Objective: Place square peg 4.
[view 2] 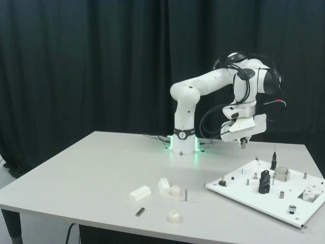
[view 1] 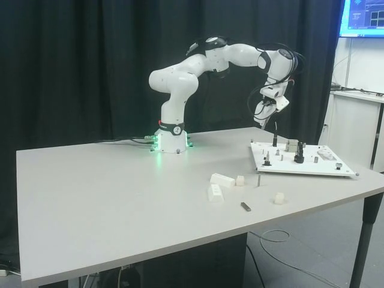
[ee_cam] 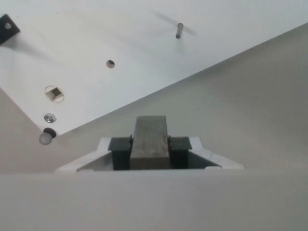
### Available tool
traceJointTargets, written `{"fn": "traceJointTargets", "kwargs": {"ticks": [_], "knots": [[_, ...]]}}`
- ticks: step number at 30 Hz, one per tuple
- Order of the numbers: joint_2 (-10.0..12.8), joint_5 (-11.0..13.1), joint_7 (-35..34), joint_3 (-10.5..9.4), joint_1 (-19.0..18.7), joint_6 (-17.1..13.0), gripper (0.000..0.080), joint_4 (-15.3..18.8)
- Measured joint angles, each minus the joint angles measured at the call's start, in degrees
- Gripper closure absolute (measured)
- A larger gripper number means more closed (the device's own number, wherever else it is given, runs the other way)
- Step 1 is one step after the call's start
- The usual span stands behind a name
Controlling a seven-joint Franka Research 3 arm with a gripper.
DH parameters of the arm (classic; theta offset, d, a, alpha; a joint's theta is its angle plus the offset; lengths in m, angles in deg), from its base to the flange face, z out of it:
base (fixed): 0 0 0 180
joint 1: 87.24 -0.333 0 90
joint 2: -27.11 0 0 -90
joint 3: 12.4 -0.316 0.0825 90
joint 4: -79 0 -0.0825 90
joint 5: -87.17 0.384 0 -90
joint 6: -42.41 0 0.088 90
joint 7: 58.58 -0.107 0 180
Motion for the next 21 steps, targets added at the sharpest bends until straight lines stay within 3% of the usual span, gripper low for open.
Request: {"fn": "traceJointTargets", "kwargs": {"ticks": [16, 21], "knots": [[0.11, -0.92, -1.16, 0.44, -0.04, -0.05, 0.0648, -0.35], [0.57, -0.96, -3.67, 1.09, 0.01, -1.28, 0.0648, -0.44]]}}
